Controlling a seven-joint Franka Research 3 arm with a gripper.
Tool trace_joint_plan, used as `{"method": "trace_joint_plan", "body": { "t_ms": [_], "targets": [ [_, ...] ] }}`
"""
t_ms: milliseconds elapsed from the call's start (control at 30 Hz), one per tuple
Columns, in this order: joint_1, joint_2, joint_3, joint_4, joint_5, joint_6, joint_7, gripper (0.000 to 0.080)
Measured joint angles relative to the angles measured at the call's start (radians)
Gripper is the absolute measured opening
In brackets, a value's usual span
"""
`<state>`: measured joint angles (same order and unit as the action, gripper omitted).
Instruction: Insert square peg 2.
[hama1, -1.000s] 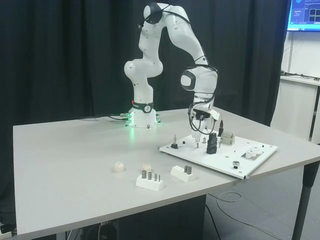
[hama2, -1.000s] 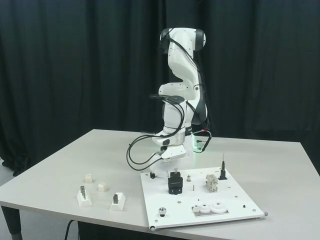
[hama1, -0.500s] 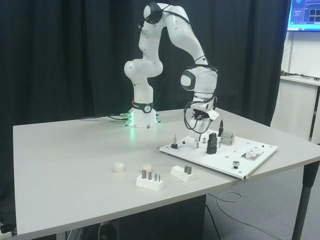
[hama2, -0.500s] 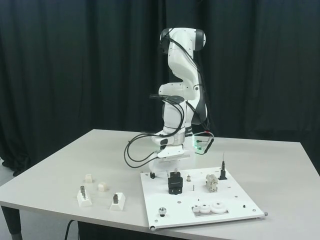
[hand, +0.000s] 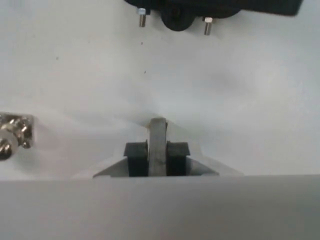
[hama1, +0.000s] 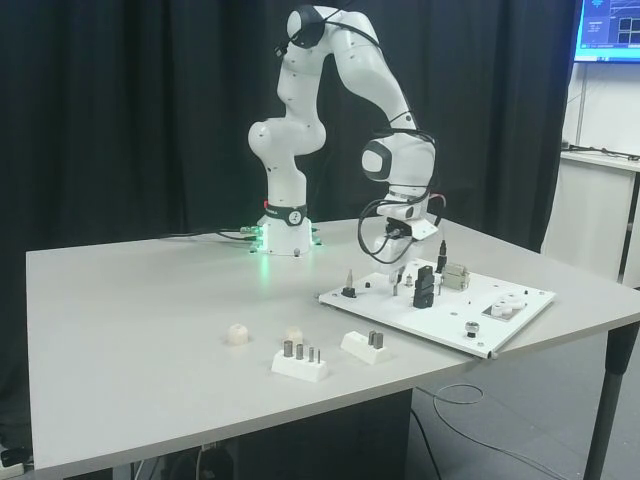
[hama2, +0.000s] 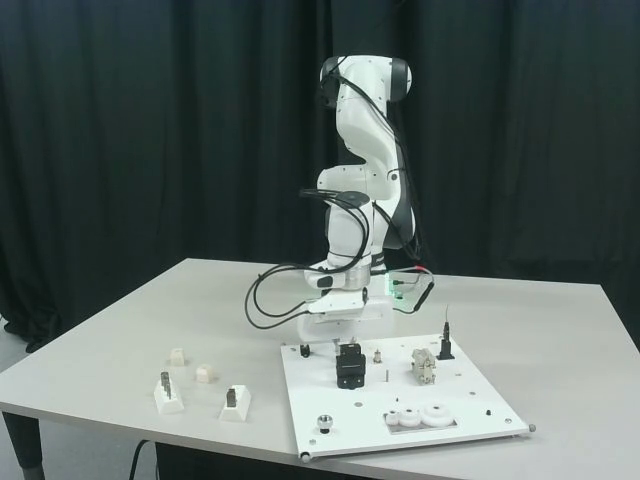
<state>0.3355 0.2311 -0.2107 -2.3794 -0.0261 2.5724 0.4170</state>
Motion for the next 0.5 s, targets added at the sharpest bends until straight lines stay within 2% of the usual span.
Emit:
{"method": "trace_joint_plan", "body": {
  "t_ms": [233,500],
  "targets": [
    [0.0,0.0,0.0,0.0,0.002,0.001,0.058,0.0074],
    [0.0,0.0,-0.001,-0.003,0.021,0.012,0.179,0.0074]
  ]
}}
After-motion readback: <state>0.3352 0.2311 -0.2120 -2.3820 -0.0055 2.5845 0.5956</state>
